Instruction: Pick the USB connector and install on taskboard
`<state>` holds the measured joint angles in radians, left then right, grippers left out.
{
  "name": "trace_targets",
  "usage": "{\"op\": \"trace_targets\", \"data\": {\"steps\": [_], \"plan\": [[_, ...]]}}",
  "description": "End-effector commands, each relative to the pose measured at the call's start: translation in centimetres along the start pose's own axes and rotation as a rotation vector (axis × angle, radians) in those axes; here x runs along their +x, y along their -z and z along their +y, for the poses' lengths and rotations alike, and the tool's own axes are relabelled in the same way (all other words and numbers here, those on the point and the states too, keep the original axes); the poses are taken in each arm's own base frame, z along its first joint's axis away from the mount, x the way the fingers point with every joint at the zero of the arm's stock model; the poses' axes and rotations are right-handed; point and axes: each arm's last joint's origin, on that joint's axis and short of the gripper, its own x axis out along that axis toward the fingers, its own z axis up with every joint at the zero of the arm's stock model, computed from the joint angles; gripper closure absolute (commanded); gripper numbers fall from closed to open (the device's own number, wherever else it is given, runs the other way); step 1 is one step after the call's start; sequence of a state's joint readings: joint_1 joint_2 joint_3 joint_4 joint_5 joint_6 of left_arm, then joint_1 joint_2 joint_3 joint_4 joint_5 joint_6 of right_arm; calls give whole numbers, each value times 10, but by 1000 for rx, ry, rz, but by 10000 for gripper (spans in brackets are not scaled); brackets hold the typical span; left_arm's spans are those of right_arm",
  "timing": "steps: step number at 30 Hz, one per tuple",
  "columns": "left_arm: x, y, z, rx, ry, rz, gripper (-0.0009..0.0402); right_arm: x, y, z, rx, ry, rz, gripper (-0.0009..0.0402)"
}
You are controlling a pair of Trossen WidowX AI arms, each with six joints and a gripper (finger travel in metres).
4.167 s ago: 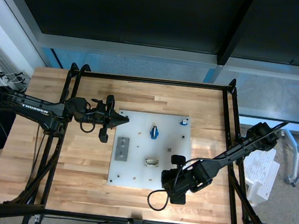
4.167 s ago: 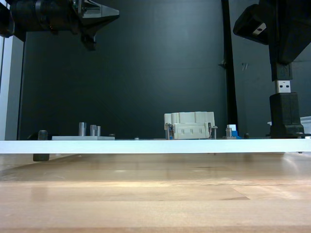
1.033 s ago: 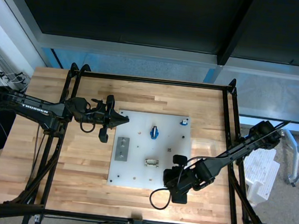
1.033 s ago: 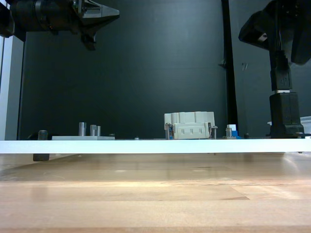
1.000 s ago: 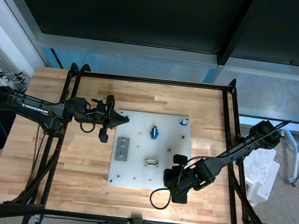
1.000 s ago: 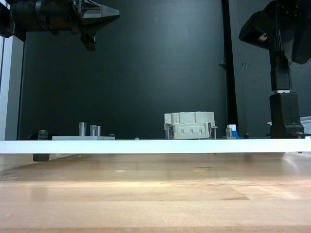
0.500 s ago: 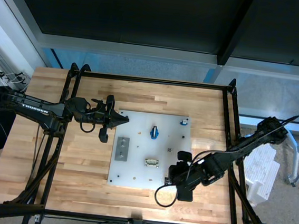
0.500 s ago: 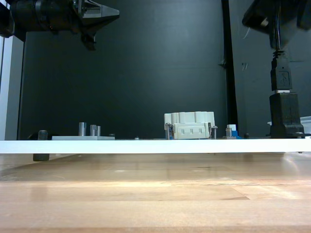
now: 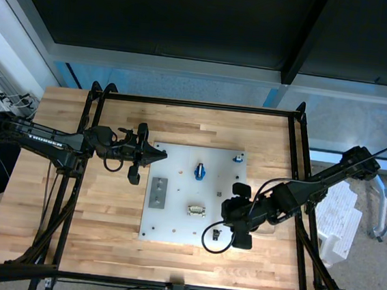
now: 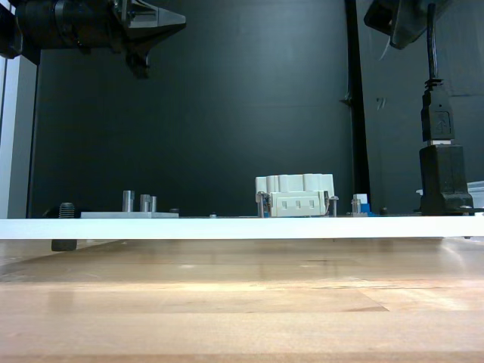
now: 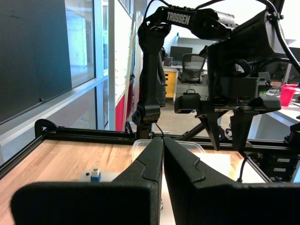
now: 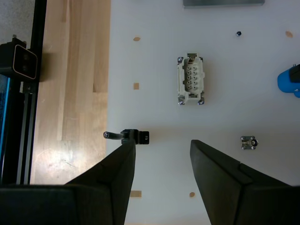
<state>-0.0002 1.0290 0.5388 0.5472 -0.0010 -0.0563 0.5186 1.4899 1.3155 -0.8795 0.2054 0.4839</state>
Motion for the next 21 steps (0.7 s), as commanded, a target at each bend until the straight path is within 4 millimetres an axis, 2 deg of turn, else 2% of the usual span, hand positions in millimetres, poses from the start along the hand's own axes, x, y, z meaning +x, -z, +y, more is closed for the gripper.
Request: {"op": "trace_targets", "data": {"steps": [1,8,11,21], "plan": [[0,0,0,0,0,0,393,-2,-5,-9,-4,11,-24,280],[0,0,0,0,0,0,393,-10,-13,-38,3,28,-117,398],[0,0,0,0,0,0,393,-11,-13,-51,0,46,-168,386],[0,0,0,0,0,0,393,-20,-14,-92,2,29,-485,393]]}}
